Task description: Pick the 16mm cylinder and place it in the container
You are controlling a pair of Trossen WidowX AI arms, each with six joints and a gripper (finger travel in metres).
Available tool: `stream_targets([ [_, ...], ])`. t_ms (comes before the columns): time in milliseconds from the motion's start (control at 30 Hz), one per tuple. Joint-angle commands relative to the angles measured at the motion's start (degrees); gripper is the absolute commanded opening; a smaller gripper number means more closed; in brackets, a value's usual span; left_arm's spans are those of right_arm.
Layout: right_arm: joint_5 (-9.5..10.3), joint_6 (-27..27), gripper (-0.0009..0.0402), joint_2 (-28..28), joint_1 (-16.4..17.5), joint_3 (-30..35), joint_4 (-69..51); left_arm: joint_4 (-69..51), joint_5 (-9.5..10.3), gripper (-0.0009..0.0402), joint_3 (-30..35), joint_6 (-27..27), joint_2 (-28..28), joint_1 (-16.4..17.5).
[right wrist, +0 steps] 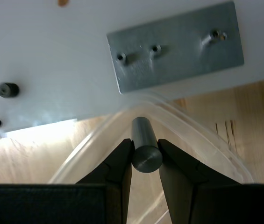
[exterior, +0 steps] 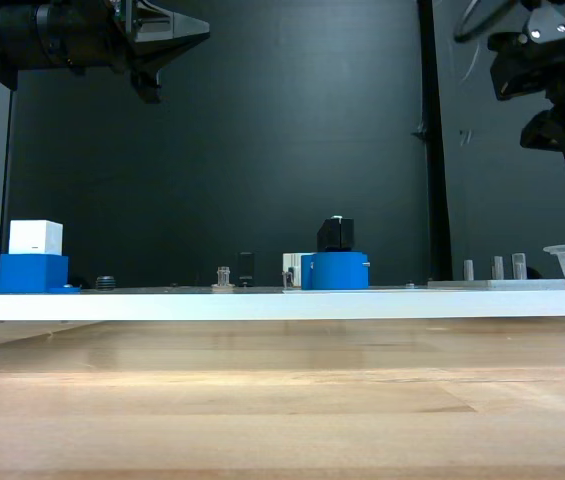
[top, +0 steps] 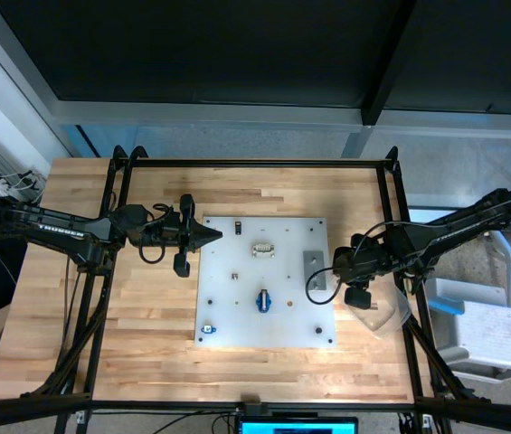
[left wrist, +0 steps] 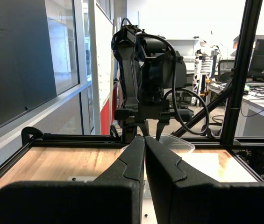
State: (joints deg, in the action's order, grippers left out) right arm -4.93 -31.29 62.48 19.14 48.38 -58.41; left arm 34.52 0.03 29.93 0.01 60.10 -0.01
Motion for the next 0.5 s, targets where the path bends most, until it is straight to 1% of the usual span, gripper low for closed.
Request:
stream_targets([
  [33,0.00,-0.8,0.0025,-1.1,0.1,-1.8,0.0,0.0,0.00,0.0000,0.0,0.0,0.0,0.0],
  [233,0.00,-2.9,0.0025,-3.3,0.4,-4.7,0.0,0.0,0.00,0.0000,0.0,0.0,0.0,0.0],
  [333,0.72,-3.5,0.0025,-4.1,0.5,-6.3,0.1,0.0,0.00,0.0000,0.0,0.0,0.0,0.0],
  [400,1.77,-4.3,0.0025,-4.5,0.7,-7.2,0.3,0.0,0.00,0.0000,0.0,0.0,0.0,0.0],
  [433,2.99,-4.3,0.0025,-4.8,0.7,-7.7,0.7,0.0,0.00,0.0000,0.0,0.0,0.0,0.0],
  [500,4.55,-4.4,0.0025,-5.3,0.8,-8.6,1.3,0.0,0.00,0.0000,0.0,0.0,0.0,0.0],
])
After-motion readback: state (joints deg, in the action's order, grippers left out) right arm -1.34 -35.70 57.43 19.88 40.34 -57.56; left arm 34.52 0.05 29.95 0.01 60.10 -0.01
